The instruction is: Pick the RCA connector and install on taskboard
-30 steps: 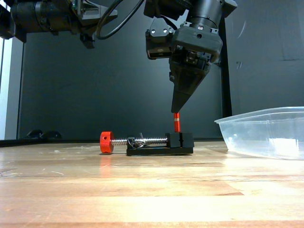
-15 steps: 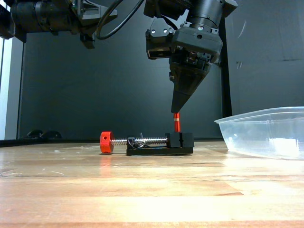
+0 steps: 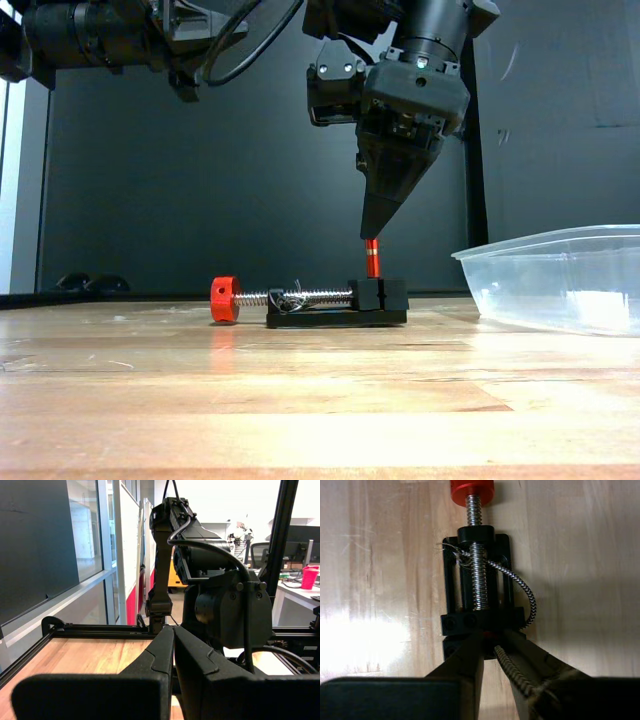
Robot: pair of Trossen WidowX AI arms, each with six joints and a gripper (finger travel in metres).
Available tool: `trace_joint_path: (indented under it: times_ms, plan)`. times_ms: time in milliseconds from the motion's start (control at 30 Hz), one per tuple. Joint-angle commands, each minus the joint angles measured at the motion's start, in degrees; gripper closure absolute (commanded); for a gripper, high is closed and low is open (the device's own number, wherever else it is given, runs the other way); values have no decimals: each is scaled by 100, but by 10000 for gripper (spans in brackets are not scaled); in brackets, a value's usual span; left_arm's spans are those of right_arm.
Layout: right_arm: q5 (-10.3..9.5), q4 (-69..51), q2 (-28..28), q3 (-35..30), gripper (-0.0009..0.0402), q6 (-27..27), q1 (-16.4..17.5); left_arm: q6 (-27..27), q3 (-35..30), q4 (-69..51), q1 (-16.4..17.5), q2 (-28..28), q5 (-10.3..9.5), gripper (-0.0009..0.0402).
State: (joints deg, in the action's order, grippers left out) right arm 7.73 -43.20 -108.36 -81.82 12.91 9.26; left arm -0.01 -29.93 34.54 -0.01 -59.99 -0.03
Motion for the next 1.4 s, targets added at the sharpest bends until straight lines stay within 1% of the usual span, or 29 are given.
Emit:
trace_joint_path:
  times_ms: [33,367,567,667,1167,1267,1400]
  plan:
    - [-20,26,92,-7,296,11,0,0,-2,0,2,0,0,393]
    - [-35,-35,304,-7,219,7,9,2,-2,0,0,0,0,393]
    - [-26,-225,577,-7,193,-2,15,0,-2,0,2,-2,0,393]
    - [-24,-334,669,-7,191,-4,15,0,-2,0,2,0,0,393]
    - [-28,-407,754,-4,194,-63,37,2,-2,0,0,-2,0,393]
    - [-28,-420,890,31,195,-151,35,2,-2,0,2,-2,0,393]
    - [-31,-411,1263,247,203,-310,20,2,-2,2,0,0,0,393]
